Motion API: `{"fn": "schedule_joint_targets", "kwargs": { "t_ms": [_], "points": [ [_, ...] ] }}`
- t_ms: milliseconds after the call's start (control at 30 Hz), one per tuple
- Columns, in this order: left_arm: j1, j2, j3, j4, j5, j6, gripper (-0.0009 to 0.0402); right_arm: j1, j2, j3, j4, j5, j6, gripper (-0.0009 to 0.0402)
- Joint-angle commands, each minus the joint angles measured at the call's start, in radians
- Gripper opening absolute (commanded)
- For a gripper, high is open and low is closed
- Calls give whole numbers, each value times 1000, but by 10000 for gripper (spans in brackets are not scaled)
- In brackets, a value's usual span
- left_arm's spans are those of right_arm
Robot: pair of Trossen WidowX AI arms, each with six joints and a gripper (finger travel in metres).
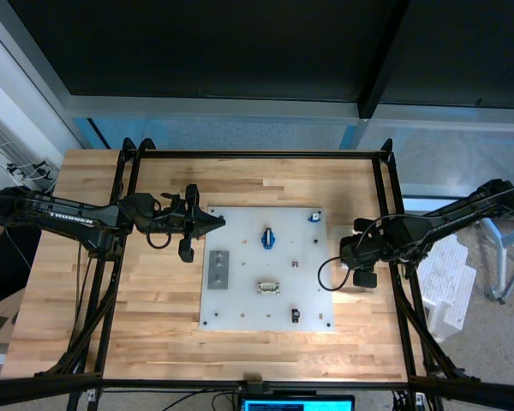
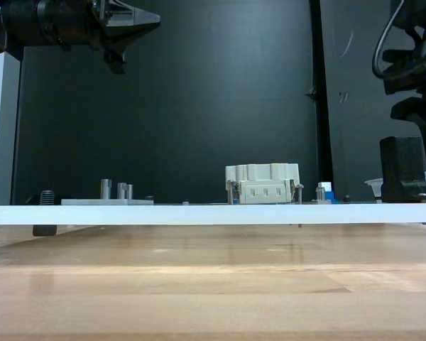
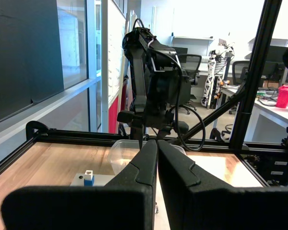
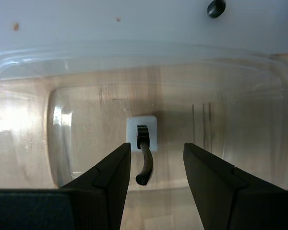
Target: Pick the USB connector and install on taskboard
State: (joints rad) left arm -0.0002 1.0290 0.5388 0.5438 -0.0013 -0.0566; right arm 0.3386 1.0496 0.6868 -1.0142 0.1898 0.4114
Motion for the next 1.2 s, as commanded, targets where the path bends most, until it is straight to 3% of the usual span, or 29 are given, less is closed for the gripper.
{"fn": "schedule_joint_targets", "kwargs": {
  "t_ms": [33, 1200],
  "points": [
    [0, 0, 0, 0, 0, 0, 0, 1, 24, -2, 8, -8, -1, 149],
    [0, 0, 0, 0, 0, 0, 0, -5, 92, -52, 108, -35, -8, 149]
  ]
}}
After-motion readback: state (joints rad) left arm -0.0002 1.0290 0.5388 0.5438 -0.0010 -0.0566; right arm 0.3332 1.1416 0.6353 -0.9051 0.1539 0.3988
